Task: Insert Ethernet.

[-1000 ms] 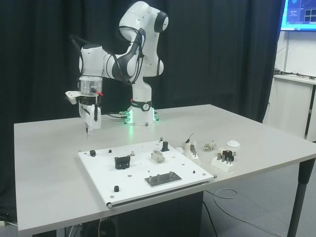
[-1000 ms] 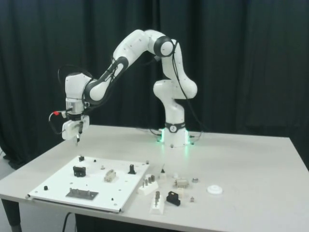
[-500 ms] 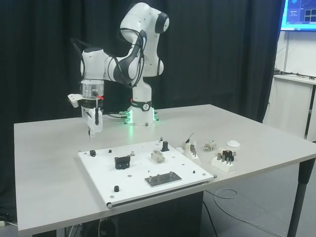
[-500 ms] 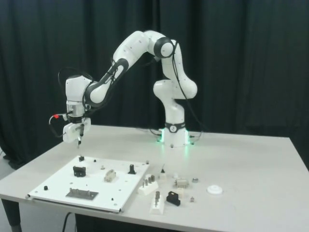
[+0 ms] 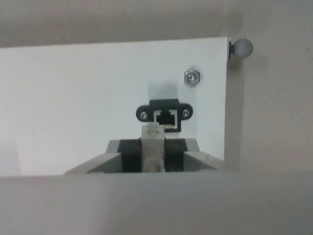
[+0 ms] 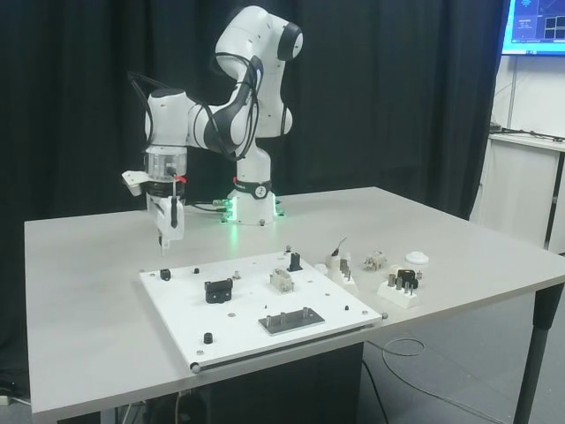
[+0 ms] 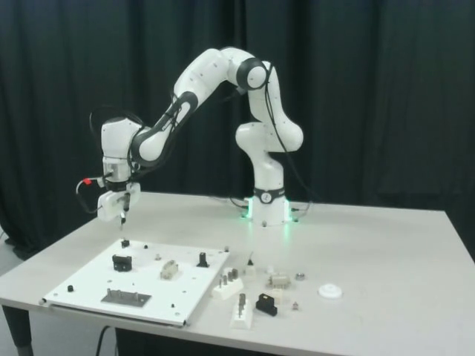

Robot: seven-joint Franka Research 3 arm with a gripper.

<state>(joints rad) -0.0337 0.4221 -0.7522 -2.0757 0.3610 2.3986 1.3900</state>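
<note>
**Ethernet plug held above its socket, not yet seated**

1. Gripper point(image 5: 153, 159). In the wrist view we see the two fingers closed on the plug, one grey pad at either side of it.

2. Ethernet plug point(image 5: 152, 147). Small moulded body, pale, squared at the nose, pinched between the pads and pointing toward the socket. It hangs above the socket, apart from it, nose just short of the opening. We judge it light and rigid, smooth-sided and so apt to slip or twist if pressed off-axis; its latch tab looks thin and is probably the part most easily broken. We judge the flat side walls the right place to hold it, clear of the tab, as the fingers do now.

3. Ethernet socket point(image 5: 165, 117). Black flanged housing with a screw at each ear and a square mouth; it sits near one corner of the white board point(image 5: 73, 98).

4. Hex nut point(image 5: 191, 77). Dull metal, just beyond the socket, toward the board's corner.

5. Round knob point(image 5: 242, 47). Grey ball at the board's corner, past the nut.

6. Grey table point(image 6: 88, 256). Matt top; the board lies flat on it.
</note>
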